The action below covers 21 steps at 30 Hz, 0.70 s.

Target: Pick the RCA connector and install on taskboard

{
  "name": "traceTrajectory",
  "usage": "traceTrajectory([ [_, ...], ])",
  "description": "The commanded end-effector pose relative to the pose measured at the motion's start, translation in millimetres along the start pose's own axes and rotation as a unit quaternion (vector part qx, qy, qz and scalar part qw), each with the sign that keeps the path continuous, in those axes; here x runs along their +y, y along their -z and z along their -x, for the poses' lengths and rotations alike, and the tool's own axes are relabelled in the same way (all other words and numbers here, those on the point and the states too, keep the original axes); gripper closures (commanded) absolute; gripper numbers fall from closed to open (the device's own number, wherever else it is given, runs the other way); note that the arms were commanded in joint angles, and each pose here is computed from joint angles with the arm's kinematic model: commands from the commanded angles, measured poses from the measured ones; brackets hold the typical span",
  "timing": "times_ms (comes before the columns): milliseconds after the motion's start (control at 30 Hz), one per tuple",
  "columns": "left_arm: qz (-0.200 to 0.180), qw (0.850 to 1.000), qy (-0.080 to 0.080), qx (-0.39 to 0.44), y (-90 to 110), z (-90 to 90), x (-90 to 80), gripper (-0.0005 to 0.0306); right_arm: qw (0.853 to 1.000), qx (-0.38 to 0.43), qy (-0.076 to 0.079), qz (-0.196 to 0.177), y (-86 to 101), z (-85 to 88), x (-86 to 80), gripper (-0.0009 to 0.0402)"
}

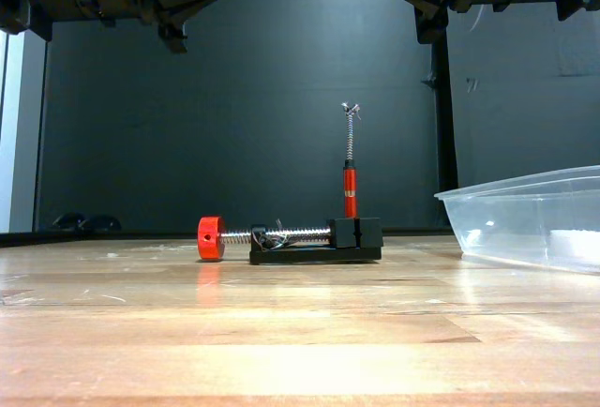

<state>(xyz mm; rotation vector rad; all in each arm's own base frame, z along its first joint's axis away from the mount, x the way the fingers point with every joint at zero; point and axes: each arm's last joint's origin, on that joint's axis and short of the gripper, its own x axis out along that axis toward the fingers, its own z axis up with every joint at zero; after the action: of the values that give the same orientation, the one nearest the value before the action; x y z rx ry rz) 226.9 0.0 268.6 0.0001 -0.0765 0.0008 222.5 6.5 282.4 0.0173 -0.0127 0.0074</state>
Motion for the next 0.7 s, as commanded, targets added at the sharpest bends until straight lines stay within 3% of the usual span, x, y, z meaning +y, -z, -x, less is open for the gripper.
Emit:
traceTrajectory([
  [33,0.000,1.000,0.000,0.000,0.0,0.0,0.0,0.0300,1.000,0.000,0.000,0.000,-0.1,-0.1,0.1,0.0393],
  [700,0.000,1.000,0.000,0.000,0.0,0.0,0.0,0.0300,1.000,0.004,0.000,0.000,0.8,-0.1,0.1,0.0393],
])
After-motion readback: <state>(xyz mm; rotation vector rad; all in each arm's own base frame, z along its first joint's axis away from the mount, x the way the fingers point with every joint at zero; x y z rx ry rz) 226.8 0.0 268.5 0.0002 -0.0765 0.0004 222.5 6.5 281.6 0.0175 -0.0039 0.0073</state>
